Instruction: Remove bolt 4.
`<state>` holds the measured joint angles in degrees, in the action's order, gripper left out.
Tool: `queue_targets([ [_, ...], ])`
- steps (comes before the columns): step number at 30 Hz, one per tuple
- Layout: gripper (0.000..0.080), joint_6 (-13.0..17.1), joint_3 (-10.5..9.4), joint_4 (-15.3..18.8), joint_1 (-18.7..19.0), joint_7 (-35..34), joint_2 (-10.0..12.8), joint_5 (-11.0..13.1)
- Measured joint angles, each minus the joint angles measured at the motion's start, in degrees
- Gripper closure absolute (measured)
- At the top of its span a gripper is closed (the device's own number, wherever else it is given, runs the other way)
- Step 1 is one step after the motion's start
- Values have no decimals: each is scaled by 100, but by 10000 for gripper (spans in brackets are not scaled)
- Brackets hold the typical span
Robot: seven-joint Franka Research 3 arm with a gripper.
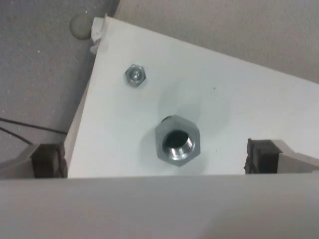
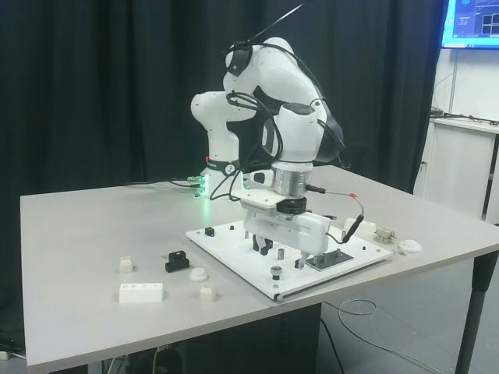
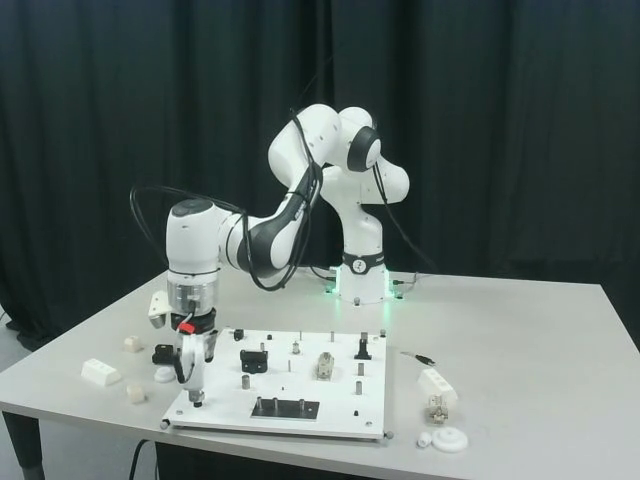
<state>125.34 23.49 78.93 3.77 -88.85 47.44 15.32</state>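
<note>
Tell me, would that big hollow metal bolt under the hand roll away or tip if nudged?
Probably neither. The bolt stands upright in the white board, apparently threaded in, so a nudge likely won't shift it. Its flat six-sided head should resist rolling once free. Being metal, it is probably stiff and heavy for its size.

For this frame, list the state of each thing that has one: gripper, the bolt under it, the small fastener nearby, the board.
gripper: open, fingers either side of the large bolt, touching nothing.
large bolt: upright on the board, not gripped, hollow threaded top showing.
small hex fastener: seated on the board near its corner, untouched.
white board: flat on the grey table.
</note>
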Motion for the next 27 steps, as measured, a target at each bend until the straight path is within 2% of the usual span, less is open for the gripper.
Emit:
queue_targets([
  [17,3,394,-157,250,-103,124,-6,149],
  [27,3,604,-165,425,-114,280,-11,219],
])
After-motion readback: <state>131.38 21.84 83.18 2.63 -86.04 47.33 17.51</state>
